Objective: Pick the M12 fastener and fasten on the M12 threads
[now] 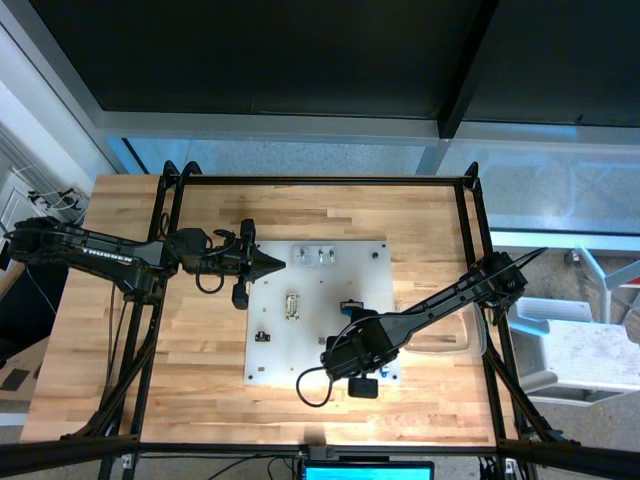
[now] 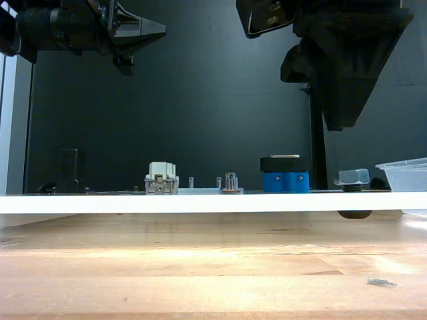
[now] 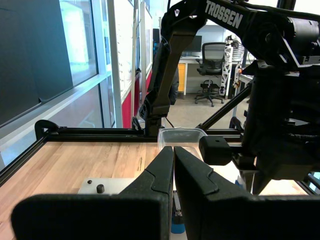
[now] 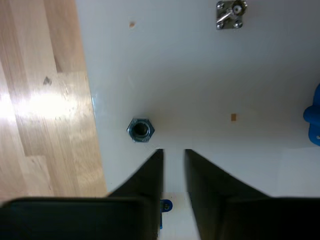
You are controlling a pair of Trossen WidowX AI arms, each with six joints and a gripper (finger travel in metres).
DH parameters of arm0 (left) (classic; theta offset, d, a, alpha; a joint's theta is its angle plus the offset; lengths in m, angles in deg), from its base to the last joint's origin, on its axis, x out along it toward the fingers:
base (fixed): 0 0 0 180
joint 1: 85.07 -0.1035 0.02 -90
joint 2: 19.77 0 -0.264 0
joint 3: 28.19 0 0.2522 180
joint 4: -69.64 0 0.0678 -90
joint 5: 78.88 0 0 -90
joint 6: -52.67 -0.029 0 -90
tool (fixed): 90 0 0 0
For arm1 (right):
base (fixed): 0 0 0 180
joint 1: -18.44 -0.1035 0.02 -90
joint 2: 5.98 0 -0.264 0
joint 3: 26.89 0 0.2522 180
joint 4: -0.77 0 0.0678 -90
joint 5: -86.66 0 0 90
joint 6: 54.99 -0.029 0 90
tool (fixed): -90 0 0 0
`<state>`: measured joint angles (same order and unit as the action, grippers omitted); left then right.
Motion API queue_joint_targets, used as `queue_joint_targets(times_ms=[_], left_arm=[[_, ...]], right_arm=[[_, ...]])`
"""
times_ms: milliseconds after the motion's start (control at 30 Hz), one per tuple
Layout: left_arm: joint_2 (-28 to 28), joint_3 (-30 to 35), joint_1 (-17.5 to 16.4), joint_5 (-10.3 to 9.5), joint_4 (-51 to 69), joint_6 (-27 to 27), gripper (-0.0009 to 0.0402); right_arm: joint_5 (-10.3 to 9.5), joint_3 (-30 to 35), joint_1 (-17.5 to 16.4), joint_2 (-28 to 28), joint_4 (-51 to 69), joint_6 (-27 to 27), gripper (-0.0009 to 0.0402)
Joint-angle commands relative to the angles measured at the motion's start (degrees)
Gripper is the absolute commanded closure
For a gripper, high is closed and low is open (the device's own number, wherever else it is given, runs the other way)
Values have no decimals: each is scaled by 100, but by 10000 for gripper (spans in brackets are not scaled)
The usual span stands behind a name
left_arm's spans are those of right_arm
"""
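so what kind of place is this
Probably a robotics lab: wooden table, white board, office chair behind. Left gripper hangs over the board's far left edge, right gripper over its near edge.

Bare board [image 4: 200, 75] around nut [image 4: 140, 129] — blue block [image 2: 285, 181] well apart

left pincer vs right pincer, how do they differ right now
The left pincer hangs level over the white board's far left corner; the right pincer points straight down over its near right part. The left pincer's fingers meet; the right pincer's show a narrow gap. The silver nut sits on the board beneath the right pincer, far from the left pincer. Both are raised and hold nothing.
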<state>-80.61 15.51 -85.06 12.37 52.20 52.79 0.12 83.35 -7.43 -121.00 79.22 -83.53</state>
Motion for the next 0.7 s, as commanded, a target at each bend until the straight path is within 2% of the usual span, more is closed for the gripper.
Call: queue_joint_targets(times_ms=[33,700], left_arm=[[-2,2,-2,0,0,-2,393],[-2,2,0,0,0,-2,393]], right_arm=[[0,-33,11,-2,-70,101,388],[-4,-621,9,17,-719,339,393]])
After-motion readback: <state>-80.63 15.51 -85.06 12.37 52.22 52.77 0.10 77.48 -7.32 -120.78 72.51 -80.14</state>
